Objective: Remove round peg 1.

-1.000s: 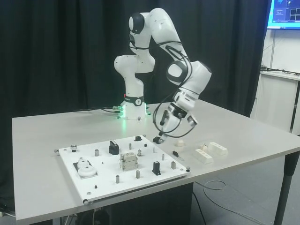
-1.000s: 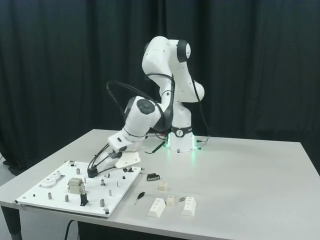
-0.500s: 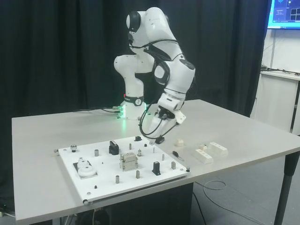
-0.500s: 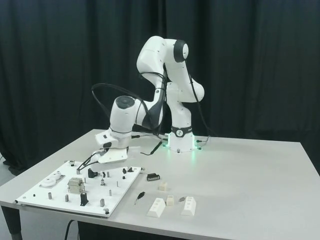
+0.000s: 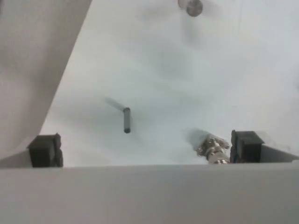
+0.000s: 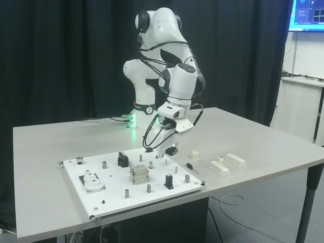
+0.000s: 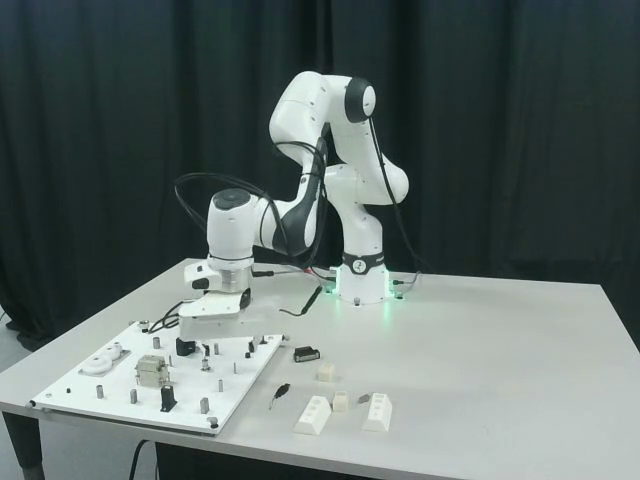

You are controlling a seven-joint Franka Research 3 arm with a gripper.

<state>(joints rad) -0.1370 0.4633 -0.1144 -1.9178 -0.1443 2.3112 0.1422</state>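
Observation:
The white task board (image 6: 114, 183) (image 7: 118, 397) lies at the table's front left and carries several short grey pegs, such as one (image 6: 104, 164) near its far edge. My gripper (image 6: 161, 146) (image 7: 213, 322) hangs low over the board's far right part, pointing down. In the wrist view it (image 5: 145, 148) is open, both black fingertips (image 5: 45, 150) wide apart with nothing between them. Below it on the board (image 5: 163, 70) stand a thin grey pin (image 5: 126, 120), a metal screw connector (image 5: 212, 149) by one fingertip, and a round peg (image 5: 194, 7) farther off. I cannot tell which peg is number 1.
On the board stand a grey metal connector (image 6: 137, 174) (image 7: 150, 370), white discs (image 6: 92, 181) and a black block (image 6: 168, 181). To the right of the board on the table lie white blocks (image 6: 228, 163) (image 7: 340, 410), a small white cube (image 6: 193, 152) and a black tool (image 6: 191, 167).
The arm has swung left, from above the table beside the board to above the board's far right part. The gripper now points straight down. Nothing on the board has moved.

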